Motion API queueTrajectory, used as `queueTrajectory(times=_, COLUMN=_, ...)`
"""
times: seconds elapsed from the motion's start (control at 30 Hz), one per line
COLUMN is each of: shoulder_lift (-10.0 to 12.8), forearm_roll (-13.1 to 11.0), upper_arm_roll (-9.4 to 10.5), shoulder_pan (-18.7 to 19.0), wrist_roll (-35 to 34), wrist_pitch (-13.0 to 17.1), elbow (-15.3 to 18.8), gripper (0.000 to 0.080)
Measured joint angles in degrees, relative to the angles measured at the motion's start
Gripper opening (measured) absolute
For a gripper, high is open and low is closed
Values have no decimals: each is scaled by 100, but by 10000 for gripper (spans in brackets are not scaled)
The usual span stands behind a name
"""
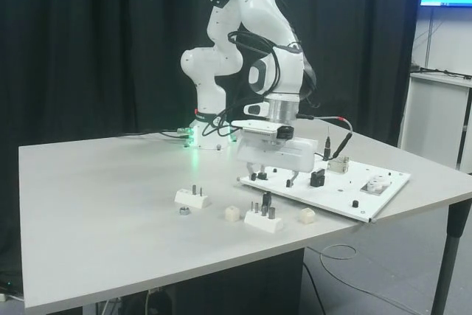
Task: Pick D-SUB.
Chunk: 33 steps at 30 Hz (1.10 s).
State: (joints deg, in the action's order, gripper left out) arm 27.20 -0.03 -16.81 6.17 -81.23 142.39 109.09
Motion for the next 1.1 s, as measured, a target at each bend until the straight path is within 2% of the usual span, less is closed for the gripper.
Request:
queueTrajectory(times=0.27, shoulder_lift=0, forearm_roll=-222, upper_arm_roll=2, shoulder_pan=-26, wrist_roll=325, wrist_pitch=-14, elbow=32, gripper=800)
queueTrajectory(times=0.7, shoulder_lift=-16, forearm_roll=-280, upper_arm_roll=68, shoulder_pan=-26, wrist_roll=1191, wrist_pitch=-254, elbow=39, gripper=800)
queueTrajectory(times=1.1, shoulder_lift=-48, forearm_roll=-598, upper_arm_roll=9, shoulder_pan=-38, wrist_roll=972, wrist_pitch=-509, elbow=62, gripper=800)
